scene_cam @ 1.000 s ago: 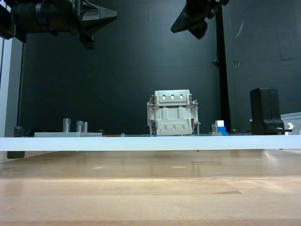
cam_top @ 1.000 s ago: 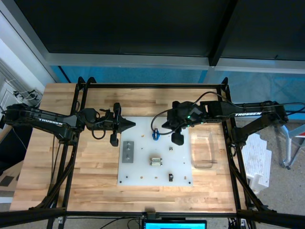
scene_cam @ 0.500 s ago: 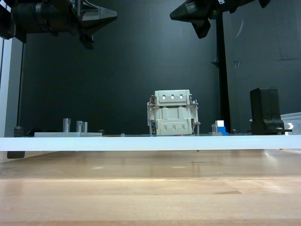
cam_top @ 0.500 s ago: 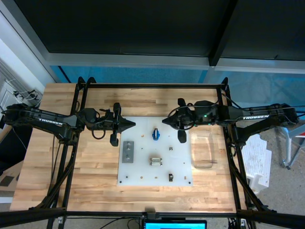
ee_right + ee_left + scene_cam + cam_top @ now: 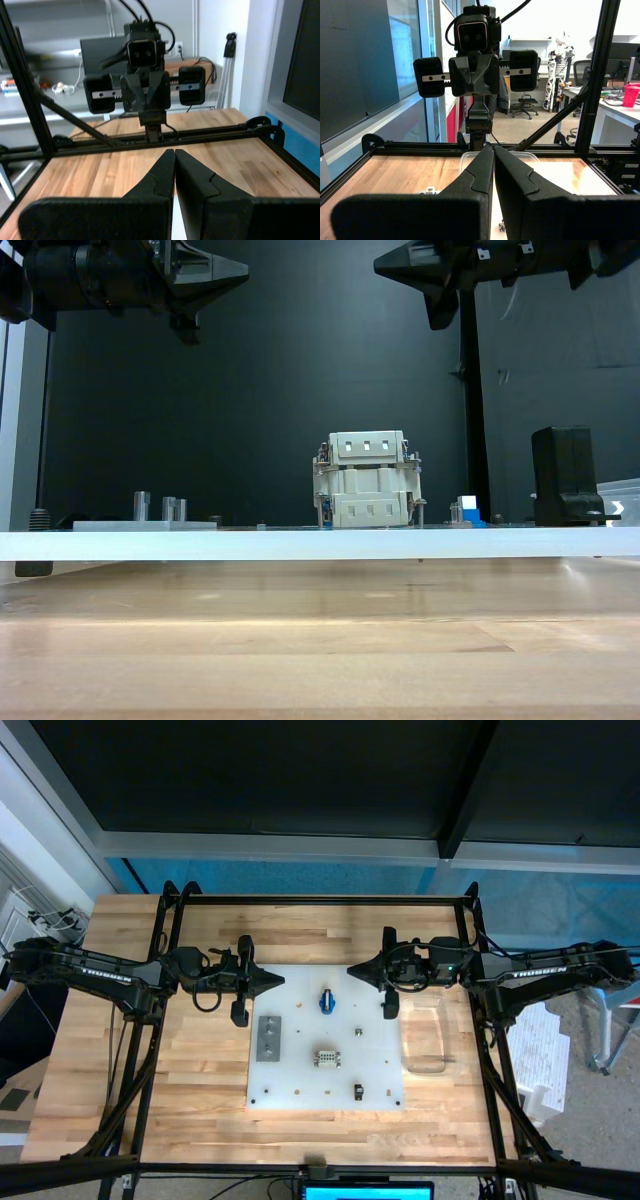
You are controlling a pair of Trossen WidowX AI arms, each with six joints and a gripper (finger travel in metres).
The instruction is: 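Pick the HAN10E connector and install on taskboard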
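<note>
The HAN10E connector (image 5: 326,1060) (image 5: 366,480) stands upright near the middle of the white taskboard (image 5: 300,1075) (image 5: 200,543), with nothing holding it. My left gripper (image 5: 280,980) (image 5: 245,273) hovers high over the board's far left corner, pointing right, fingers shut on nothing (image 5: 493,147). Facing it from over the far right corner is my right gripper (image 5: 350,970) (image 5: 378,262), level and also shut with nothing held (image 5: 174,150). Both are well above and behind the connector.
The board also bears a grey metal block (image 5: 269,1038) at its left, a blue part (image 5: 327,1001) at the back and a black piece (image 5: 358,1093) (image 5: 565,475) near the front. A clear plastic tray (image 5: 428,1035) lies right of the board.
The right arm has drawn back to the right and levelled out, lifting its gripper away from above the blue part. The left arm and the connector have not moved.
</note>
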